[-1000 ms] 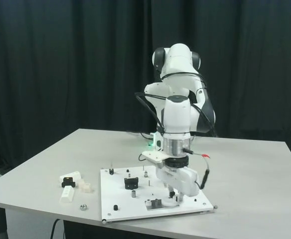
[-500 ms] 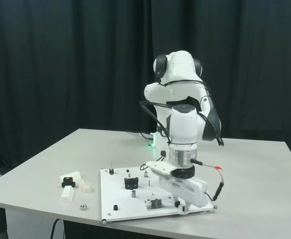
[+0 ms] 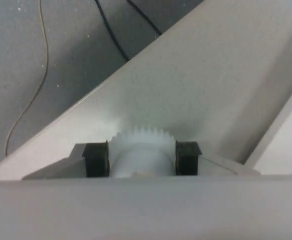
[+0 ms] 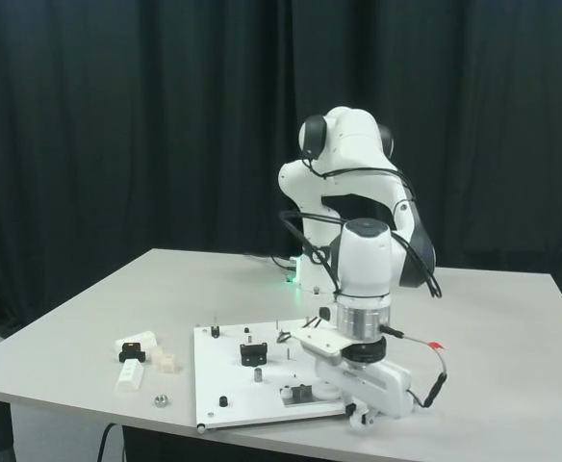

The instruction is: Place medium gear.

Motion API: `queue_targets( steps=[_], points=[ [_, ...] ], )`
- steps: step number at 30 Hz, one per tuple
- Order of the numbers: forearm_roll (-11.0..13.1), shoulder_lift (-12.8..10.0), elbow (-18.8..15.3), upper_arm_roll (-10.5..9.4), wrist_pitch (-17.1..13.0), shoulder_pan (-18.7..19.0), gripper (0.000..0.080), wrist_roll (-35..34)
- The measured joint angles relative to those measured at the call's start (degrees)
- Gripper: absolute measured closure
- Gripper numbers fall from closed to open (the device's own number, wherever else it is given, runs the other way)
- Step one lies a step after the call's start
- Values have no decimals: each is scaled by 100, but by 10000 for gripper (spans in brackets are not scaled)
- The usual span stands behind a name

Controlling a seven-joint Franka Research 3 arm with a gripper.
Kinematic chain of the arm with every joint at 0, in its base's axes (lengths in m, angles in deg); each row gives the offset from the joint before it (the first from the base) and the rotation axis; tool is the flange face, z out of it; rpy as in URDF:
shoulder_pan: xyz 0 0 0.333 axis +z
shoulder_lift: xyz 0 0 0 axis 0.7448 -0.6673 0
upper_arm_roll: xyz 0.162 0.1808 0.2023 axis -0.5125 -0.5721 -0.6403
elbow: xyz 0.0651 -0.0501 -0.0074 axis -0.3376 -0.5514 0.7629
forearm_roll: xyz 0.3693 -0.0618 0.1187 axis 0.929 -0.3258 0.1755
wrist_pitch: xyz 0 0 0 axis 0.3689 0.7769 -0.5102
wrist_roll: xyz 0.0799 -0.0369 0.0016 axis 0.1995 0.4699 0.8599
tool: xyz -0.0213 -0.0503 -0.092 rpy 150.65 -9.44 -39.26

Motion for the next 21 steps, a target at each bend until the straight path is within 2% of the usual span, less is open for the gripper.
queue_targets(
  steps=[21],
  points=[
    [2, -145, 47, -21, -2, 82, 519, -64]
  ],
)
